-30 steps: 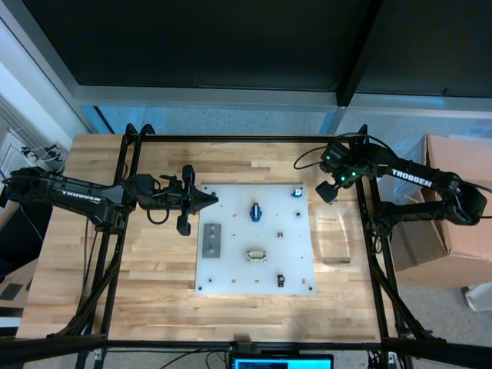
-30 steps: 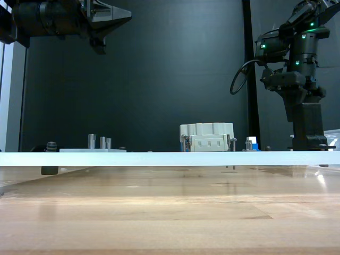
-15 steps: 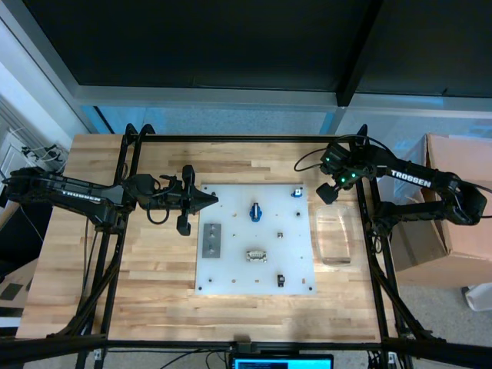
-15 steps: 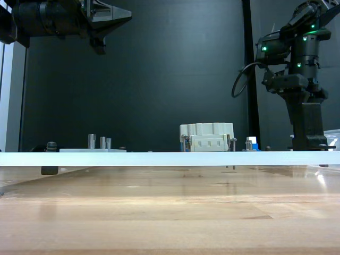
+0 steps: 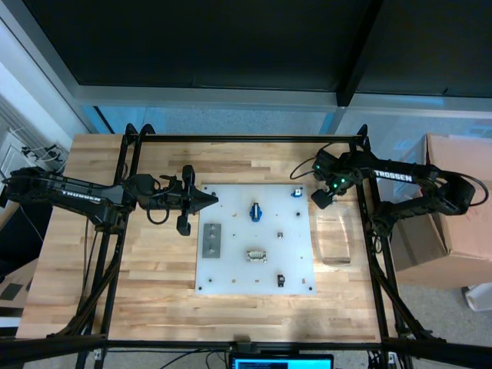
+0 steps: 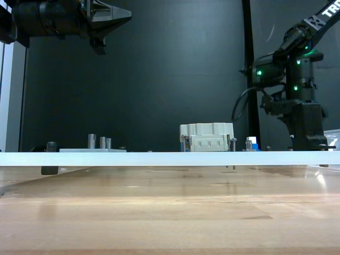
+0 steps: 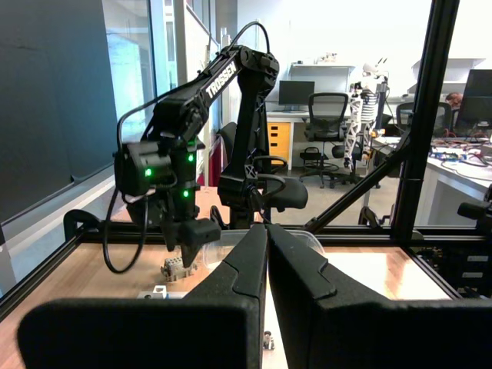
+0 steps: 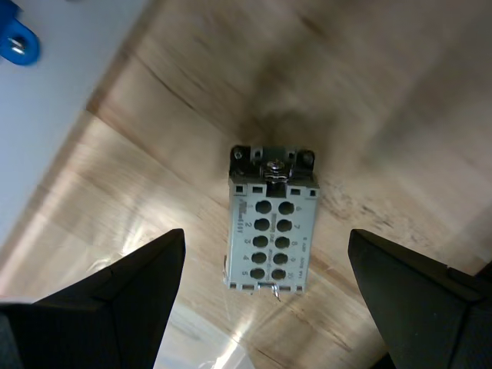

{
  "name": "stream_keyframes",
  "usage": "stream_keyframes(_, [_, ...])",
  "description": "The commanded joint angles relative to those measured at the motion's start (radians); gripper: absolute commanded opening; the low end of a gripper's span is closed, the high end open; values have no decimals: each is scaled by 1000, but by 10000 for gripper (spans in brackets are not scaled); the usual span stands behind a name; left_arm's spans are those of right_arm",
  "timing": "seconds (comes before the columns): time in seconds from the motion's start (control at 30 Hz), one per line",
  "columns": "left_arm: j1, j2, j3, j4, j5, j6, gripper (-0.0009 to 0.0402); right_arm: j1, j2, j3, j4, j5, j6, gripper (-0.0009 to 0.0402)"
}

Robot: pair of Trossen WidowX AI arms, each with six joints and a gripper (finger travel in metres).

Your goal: Remove the HAN10E connector from the taskboard and place in the container

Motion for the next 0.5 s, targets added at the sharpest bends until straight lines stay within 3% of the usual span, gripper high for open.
stream_keyframes(0.03, [0,0,0,0,0,0,0,2,24,-19,29,-4,-2,298])
stream_keyframes(0.2, [0,0,0,0,0,0,0,3,39,-34,55,-5,-6,263])
stream_keyframes(0.5, [0,0,0,0,0,0,0,5,35,-34,50,-8,-2,100])
